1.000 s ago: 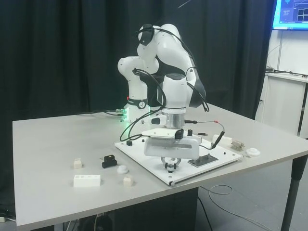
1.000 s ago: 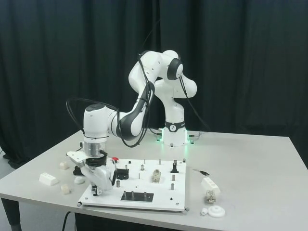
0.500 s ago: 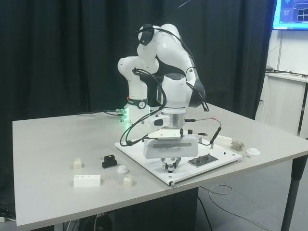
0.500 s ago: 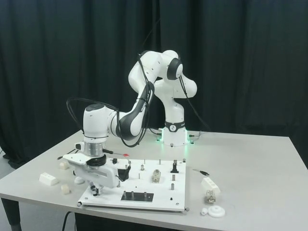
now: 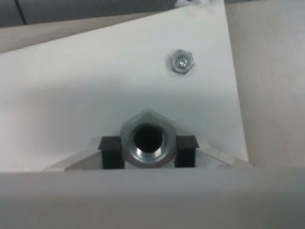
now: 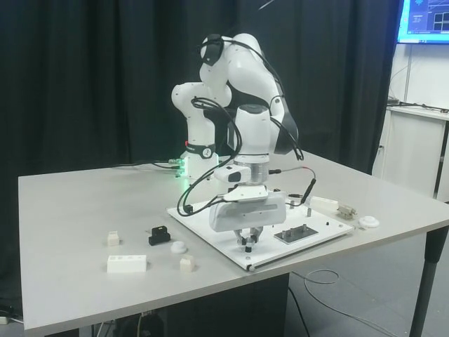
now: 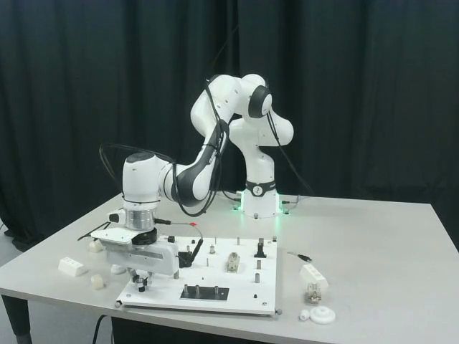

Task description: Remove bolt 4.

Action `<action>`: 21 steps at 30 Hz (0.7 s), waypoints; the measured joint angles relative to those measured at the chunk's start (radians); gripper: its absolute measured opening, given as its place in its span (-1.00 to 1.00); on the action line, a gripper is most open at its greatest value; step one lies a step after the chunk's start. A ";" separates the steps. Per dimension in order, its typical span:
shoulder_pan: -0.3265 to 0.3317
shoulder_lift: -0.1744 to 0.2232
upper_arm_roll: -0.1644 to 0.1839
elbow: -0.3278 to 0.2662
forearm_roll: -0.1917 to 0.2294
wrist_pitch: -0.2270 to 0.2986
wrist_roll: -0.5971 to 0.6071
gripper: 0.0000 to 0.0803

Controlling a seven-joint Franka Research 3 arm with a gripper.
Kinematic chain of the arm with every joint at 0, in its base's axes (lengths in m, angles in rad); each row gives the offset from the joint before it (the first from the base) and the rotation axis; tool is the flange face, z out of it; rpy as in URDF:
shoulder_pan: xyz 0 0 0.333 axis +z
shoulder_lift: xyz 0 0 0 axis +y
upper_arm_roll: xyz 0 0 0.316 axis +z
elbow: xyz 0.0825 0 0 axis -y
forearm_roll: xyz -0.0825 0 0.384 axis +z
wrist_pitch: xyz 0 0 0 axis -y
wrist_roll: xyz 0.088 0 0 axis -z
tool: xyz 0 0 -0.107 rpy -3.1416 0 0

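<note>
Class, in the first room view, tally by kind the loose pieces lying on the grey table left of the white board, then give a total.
Small cubes: 2
Long white block: 1
Round white disc: 1
Black clip: 1
Total: 5

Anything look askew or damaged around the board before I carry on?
Nothing stands out. The gripper holds a grey hexagonal socket squarely over the flat white board, near its corner. The small grey hex bolt head nearby sits flush and intact.
</note>
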 joint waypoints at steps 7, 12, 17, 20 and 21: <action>-0.004 -0.014 0.000 0.000 0.024 -0.012 -0.067 -0.43; -0.007 -0.020 0.000 0.000 0.032 -0.022 -0.079 -0.43; -0.007 -0.021 0.000 0.000 0.042 -0.027 -0.082 -0.43; -0.008 -0.021 0.000 -0.001 0.046 -0.030 -0.082 -0.43; -0.008 -0.021 0.000 -0.001 0.049 -0.031 -0.082 -0.43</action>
